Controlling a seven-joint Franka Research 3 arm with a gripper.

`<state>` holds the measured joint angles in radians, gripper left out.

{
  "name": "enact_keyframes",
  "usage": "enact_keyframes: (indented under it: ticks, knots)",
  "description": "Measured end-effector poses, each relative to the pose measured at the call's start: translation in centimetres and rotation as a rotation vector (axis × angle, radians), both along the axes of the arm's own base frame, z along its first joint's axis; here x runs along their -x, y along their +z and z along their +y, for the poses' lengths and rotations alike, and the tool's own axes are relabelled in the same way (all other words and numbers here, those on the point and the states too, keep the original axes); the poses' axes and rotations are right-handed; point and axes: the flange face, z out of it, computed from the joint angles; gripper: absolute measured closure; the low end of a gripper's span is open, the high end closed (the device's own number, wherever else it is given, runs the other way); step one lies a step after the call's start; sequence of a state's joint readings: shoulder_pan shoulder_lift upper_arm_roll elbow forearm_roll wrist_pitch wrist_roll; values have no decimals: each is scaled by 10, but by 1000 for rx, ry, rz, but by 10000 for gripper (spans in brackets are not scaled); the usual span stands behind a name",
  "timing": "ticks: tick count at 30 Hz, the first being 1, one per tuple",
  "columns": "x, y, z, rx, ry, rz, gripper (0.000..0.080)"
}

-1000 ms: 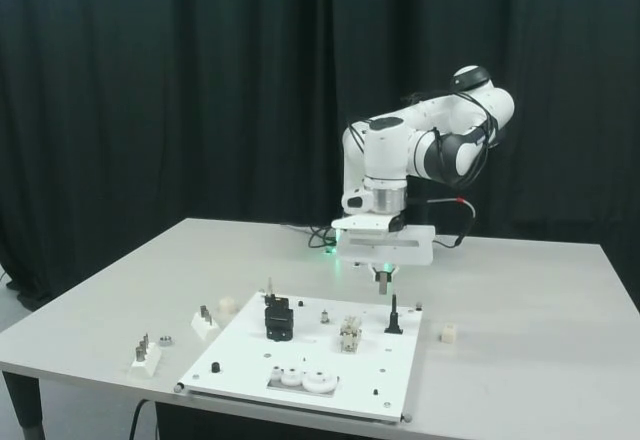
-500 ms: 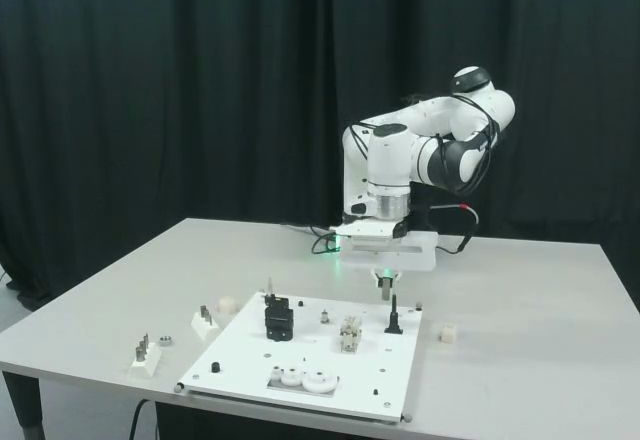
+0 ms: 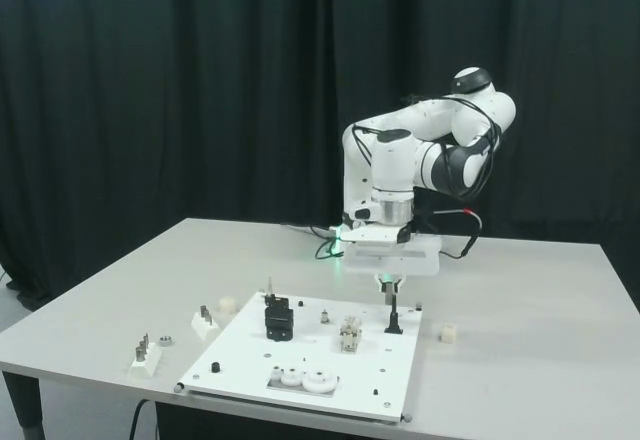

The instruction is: Insert square peg 4.

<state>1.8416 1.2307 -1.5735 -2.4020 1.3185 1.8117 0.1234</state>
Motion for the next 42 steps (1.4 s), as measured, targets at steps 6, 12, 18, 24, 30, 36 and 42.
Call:
enact_keyframes:
  ticks: [6,12,18,24,30,36,42]
  knots:
    - [2,-6,0,-1,-2,7,648]
    - [4,-11,1,-2,8,15,648]
    - [4,-14,2,-7,11,18,648]
    - [5,-18,4,-12,13,21,648]
    - [7,-20,6,-19,13,22,648]
    - [10,-24,8,-28,12,24,648]
    - [14,-26,10,-33,10,24,648]
